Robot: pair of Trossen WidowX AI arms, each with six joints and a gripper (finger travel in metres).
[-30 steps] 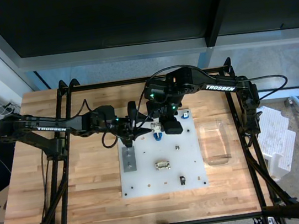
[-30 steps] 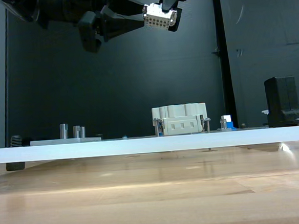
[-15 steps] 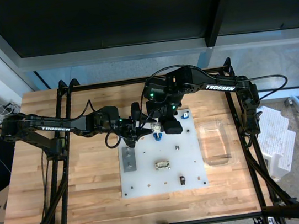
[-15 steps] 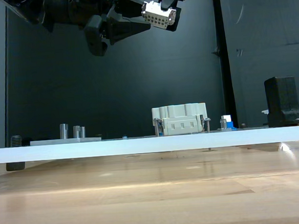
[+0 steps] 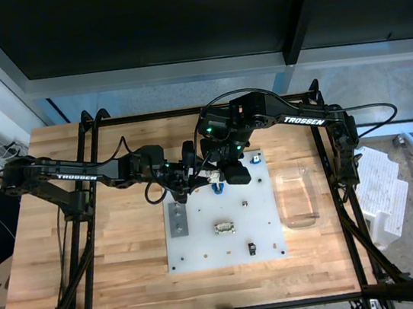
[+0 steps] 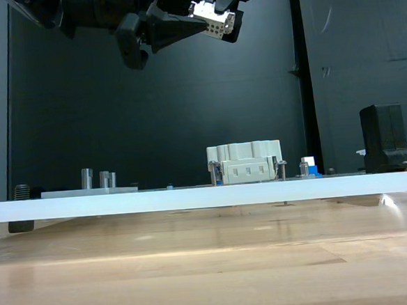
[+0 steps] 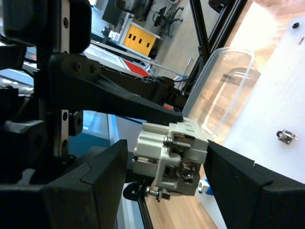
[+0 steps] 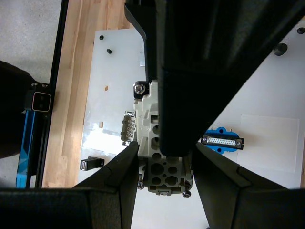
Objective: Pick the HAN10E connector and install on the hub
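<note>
The HAN10E connector, a small grey-beige block with metal screws, hangs high above the hub, the white square plate. My right gripper is shut on it from above, and the block sits between its fingers. Coming in from the left, my left gripper is open, and its fingers straddle the connector closely on both sides. In the low view the connector is partly hidden behind a left fingertip. A beige socket stands on the hub below.
On the hub are a grey block, a blue part and a black piece. A clear plastic tray lies to the right of the plate. Black frame rails run along the table edges.
My left gripper has moved right toward the held connector, and its fingers now reach around it. The right gripper and connector have barely shifted.
</note>
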